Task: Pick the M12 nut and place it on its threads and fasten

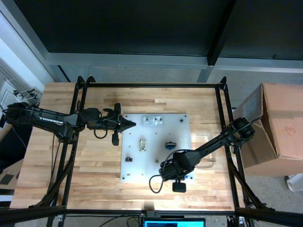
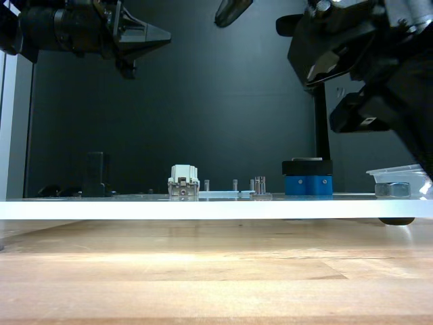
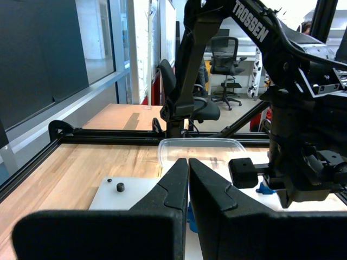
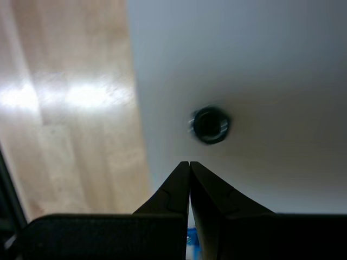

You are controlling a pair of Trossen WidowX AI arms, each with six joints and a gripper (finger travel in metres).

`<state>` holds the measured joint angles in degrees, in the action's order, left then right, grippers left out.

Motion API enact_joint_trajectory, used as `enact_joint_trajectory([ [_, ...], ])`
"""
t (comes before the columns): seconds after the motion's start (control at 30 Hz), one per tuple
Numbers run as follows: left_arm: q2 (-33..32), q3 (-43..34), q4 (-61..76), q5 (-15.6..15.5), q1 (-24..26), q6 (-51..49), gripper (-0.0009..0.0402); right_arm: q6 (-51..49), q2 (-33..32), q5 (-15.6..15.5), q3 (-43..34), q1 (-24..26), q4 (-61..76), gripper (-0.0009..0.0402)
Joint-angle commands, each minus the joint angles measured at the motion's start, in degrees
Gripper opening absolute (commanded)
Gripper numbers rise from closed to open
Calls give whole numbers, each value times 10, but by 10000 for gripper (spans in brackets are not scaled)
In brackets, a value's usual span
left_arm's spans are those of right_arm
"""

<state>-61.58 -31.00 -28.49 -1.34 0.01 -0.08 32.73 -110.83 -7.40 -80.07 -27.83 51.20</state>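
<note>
Hovering over nut (image 4: pixel 210 125) with right tool (image 4: pixel 189 162) closed, empty; nut seemingly on stud, lower right of low view. Left tool (image 2: pixel 166 34) closed, raised upper left. Advisable: widen tool, centre on flats, descend, twist.

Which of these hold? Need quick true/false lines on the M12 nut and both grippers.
1. The right gripper holds the M12 nut. False: it is shut on nothing, above the white board; the nut sits beyond its tips.
2. The left gripper is shut. True.
3. The left gripper touches the board. False: it hangs well above its left side.
4. No stud ribs show under the nut. True; whether it is on its stud I cannot tell.
</note>
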Motion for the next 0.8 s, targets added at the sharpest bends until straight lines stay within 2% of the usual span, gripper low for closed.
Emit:
enact_joint_trajectory([
  [0.03,0,0,-1,0,0,0,0,2,12,2,0,3,-3,0],
  [0.2,0,0,1,0,0,0,0,-22,47,45,0,25,-7,0],
  [0.33,0,0,0,0,0,0,0,-53,80,107,2,41,-19,0],
  [0.53,0,0,-1,0,0,0,0,-125,141,109,44,92,-121,0],
  [0.8,0,0,-1,0,0,0,0,-225,257,109,129,184,-266,0],
])
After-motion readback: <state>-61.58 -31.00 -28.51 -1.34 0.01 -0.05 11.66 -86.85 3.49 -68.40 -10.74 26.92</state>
